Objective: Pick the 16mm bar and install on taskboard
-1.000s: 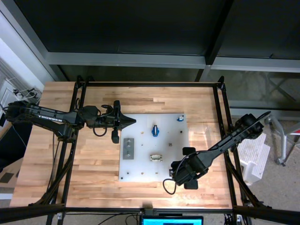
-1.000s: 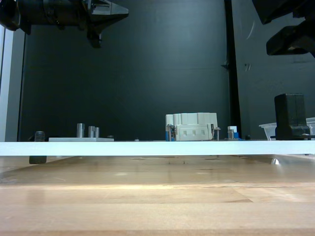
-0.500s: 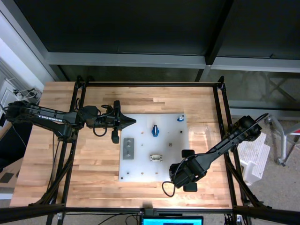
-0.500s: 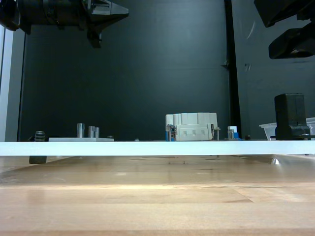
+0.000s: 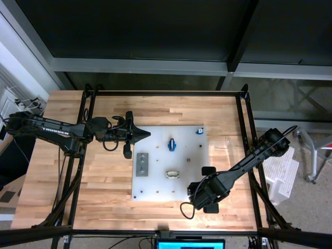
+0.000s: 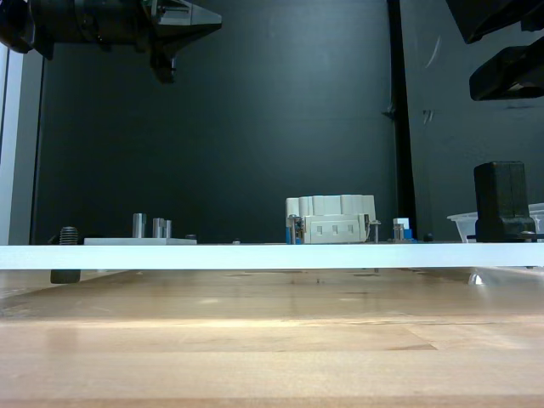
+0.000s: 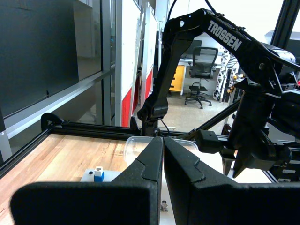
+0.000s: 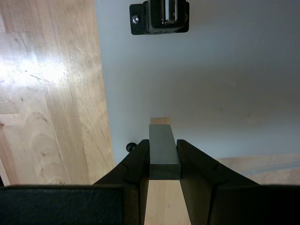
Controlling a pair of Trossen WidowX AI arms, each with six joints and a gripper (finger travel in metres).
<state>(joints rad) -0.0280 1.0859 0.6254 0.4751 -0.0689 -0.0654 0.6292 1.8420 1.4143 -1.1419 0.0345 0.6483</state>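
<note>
i've got the right gripper point(image 8: 163, 161) clamped on the bar point(image 8: 163, 149), which sticks out forward between its fingers, held clear above the board point(image 8: 225, 84) near its near right corner. the left gripper point(image 7: 163, 152) is closed on nothing, raised over the board's far left corner.

Two pincers: the left pincer point(image 7: 162, 145), closed on nothing, is well apart from the right pincer point(image 8: 162, 154), which clamps the one 16mm bar point(image 8: 161, 138). One task board point(image 5: 155, 188) under the right pincer bears one grey block point(image 5: 141, 165), three pegs point(image 6: 139, 225), two blue parts point(image 5: 171, 144) and one connector point(image 5: 173, 175).
</note>
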